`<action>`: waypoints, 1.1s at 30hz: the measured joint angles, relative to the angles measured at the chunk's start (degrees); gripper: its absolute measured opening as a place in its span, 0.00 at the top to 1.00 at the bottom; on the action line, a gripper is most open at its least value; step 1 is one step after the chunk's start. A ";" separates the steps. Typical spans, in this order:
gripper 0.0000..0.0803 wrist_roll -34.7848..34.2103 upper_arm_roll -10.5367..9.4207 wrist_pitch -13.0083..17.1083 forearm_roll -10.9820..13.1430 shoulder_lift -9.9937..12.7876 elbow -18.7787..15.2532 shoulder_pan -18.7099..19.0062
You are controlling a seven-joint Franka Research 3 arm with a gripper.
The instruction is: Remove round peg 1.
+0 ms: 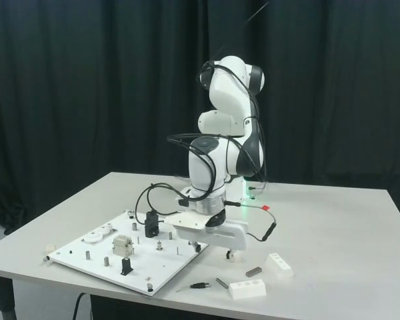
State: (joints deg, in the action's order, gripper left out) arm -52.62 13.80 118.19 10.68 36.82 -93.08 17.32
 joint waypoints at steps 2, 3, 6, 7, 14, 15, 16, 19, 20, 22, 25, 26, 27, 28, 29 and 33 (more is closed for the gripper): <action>0.00 -0.19 0.38 -0.02 -0.15 -0.02 -0.18 -0.05; 0.00 -0.20 0.57 -0.04 -0.24 -0.05 -0.33 -0.09; 0.00 -0.20 1.26 -0.05 -0.65 -0.42 -1.23 -0.16; 0.00 -0.20 1.48 -0.05 -0.88 -0.62 -1.66 -0.21; 0.00 -0.03 1.94 0.92 -2.53 -2.84 -5.53 -1.40; 0.00 0.08 1.94 1.37 -2.65 -3.25 -6.23 -1.63; 0.00 0.26 1.94 1.91 -2.76 -3.63 -6.89 -1.86; 0.00 0.89 1.95 3.68 -3.04 -4.83 -8.91 -2.55; 0.00 1.14 1.96 4.46 -3.11 -5.26 -9.70 -2.82; 0.00 1.61 1.97 5.84 -3.13 -6.00 -11.04 -3.28; 0.00 2.17 1.99 8.37 -3.14 -7.03 -13.05 -4.00; 0.00 2.29 1.99 9.22 -3.13 -7.34 -13.71 -4.24; 0.00 2.35 2.00 10.00 -3.13 -7.58 -14.25 -4.45; 0.00 2.38 2.00 10.87 -3.13 -7.85 -14.87 -4.67; 0.00 2.38 2.00 11.63 -3.13 -8.05 -15.42 -4.88; 0.00 2.39 2.00 14.11 -2.94 -8.57 -17.09 -5.53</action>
